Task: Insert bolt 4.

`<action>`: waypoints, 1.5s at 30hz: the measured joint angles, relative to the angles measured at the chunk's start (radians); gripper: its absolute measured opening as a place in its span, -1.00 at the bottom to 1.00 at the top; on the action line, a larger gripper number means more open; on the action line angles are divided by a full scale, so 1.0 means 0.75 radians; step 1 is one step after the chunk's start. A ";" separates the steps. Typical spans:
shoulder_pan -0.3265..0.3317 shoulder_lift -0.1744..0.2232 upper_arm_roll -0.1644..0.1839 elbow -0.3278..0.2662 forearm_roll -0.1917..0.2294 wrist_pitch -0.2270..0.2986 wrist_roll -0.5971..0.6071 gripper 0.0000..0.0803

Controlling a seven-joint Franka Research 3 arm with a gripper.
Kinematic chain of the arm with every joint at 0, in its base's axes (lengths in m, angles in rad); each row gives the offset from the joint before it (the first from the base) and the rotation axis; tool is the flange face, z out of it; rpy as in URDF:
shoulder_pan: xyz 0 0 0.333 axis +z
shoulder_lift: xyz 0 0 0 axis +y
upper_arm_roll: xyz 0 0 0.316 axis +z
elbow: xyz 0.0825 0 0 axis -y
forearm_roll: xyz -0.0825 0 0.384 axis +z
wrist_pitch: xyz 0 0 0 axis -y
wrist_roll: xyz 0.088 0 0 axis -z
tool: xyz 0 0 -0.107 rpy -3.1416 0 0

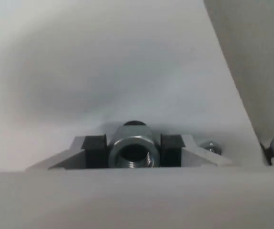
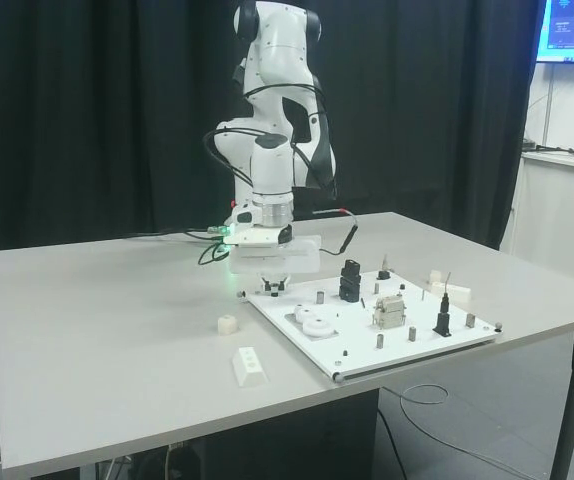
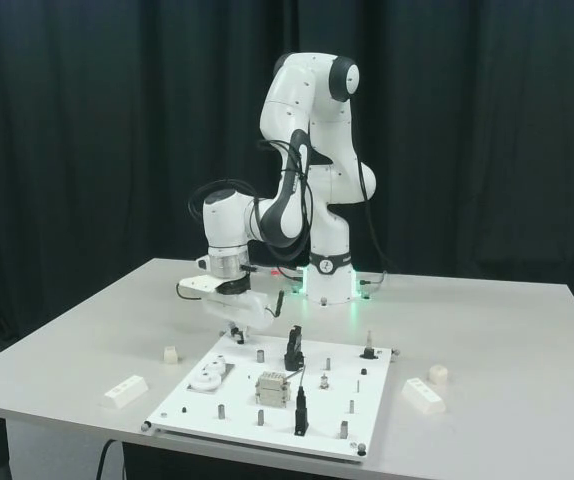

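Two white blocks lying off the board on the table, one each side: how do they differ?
In the second room view, the block at the near-left lies well clear of the white board; the block at the right lies close to the board's edge. The left one has a small white cylinder a short way behind it; the right one has a similar white piece almost touching. Their long axes angle in opposite directions. Both are white, elongated and flat on the grey table.

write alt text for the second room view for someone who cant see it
A white robot arm bolted on a grey table reaches down with its gripper at the far corner of a white board studded with small parts. Small white blocks lie on the table either side, before a black curtain.
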 joint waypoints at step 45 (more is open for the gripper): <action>0.001 0.003 -0.001 0.004 0.020 0.000 1.188 -0.41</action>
